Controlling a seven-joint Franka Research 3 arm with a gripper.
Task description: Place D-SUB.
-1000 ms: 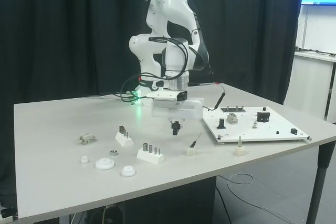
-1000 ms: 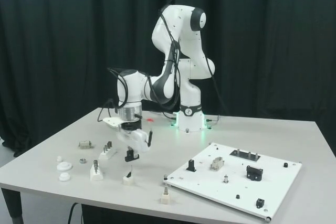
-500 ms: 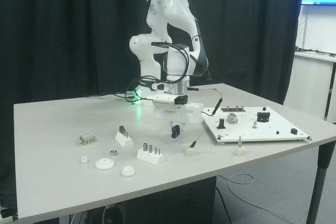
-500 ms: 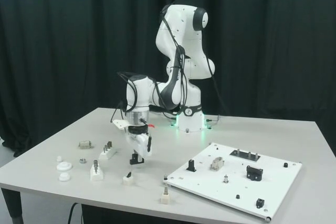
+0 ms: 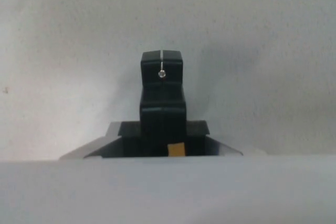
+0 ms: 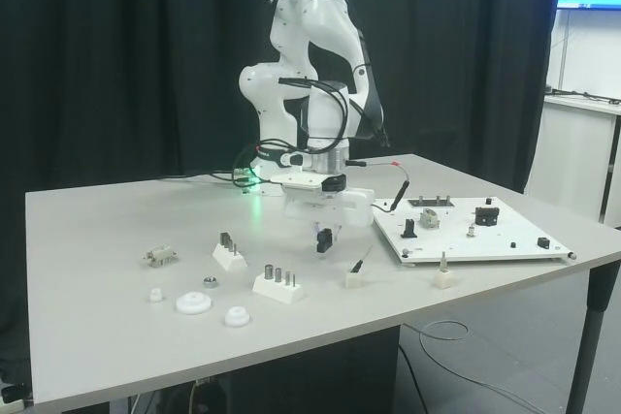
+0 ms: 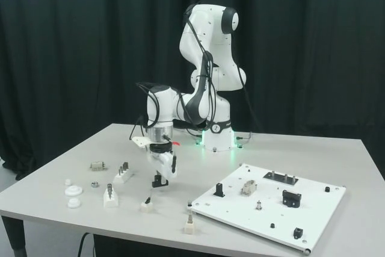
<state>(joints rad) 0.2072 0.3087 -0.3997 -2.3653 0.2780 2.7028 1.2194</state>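
I am seeing assembly board [image 7: 313, 221] lying lower right of frame | connector [image 7: 97, 165] sitting far left | peg blocks [image 7: 110, 198] resting between them | gripper [image 7: 159, 180] hanging mid-frame over table [image 7: 78, 167]

the d-sub [image 6: 159, 256] is a small grey connector with a metal shell, lying flat on the table [image 6: 87, 239] towards its far left side in the first room view. it rests alone, untouched, well apart from the white board [image 6: 505, 239] on the other side. nearest to it stand a white block with pins [image 6: 230, 252] and, in front, a small white ring [image 6: 155, 295]. in the second room view the d-sub [image 7: 97, 165] lies near the table's left edge.
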